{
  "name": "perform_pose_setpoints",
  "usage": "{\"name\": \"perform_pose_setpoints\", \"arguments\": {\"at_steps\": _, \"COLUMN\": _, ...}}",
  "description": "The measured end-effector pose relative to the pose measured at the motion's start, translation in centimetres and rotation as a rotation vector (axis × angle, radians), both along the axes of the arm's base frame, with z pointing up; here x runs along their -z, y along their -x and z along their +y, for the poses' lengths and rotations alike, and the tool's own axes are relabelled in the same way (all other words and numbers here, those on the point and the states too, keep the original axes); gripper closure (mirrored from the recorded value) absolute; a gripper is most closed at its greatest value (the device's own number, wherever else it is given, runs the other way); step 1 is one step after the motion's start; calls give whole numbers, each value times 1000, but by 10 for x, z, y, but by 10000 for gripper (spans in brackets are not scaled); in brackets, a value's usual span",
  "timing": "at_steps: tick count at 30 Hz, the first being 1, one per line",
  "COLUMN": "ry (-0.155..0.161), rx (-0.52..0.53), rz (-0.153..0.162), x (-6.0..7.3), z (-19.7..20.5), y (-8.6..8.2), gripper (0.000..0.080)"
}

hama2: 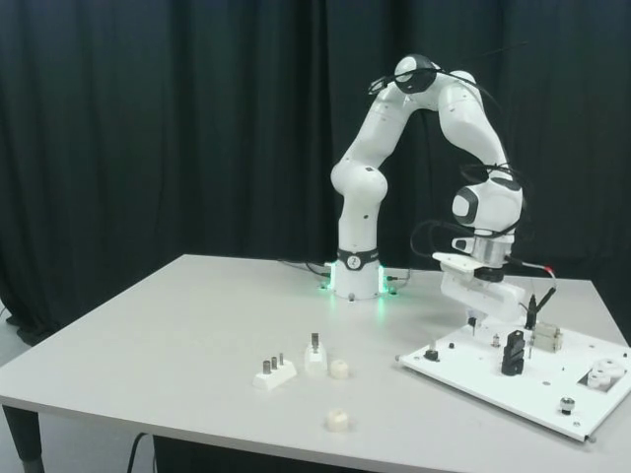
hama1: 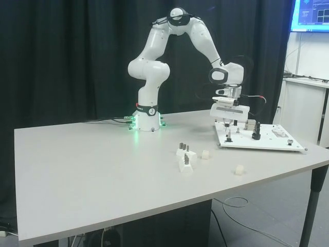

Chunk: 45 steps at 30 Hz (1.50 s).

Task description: Insert round peg 1.

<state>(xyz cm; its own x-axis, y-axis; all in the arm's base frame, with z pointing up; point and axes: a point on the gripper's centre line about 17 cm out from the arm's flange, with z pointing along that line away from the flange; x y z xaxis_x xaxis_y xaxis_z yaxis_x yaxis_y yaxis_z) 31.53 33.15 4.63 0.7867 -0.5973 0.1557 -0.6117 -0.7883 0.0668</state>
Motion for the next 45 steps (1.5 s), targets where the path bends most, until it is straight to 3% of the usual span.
{"name": "perform_pose_setpoints", "arguments": {"at_steps": 6, "ry": -17, "rx": -15, "rz": -17, "x": -12, "z": 7, "y": -14, "gripper": 776}}
{"name": "perform_pose_setpoints", "arguments": {"at_steps": 10, "ry": -19, "rx": -15, "rz": -11, "x": -22, "z": 8, "y": -22, "gripper": 776}}
{"name": "perform_pose_setpoints", "arguments": {"at_steps": 21, "ry": 24, "rx": -12, "rz": 55, "x": -39, "z": 0, "y": -21, "gripper": 776}}
{"name": "perform_pose_setpoints", "arguments": {"at_steps": 27, "ry": 37, "rx": -5, "rz": 74, "x": -41, "z": -5, "y": -19, "gripper": 776}}
{"name": "perform_pose_setpoints", "arguments": {"at_steps": 45, "ry": 48, "rx": 8, "rz": 87, "x": -37, "z": -13, "y": -17, "gripper": 776}}
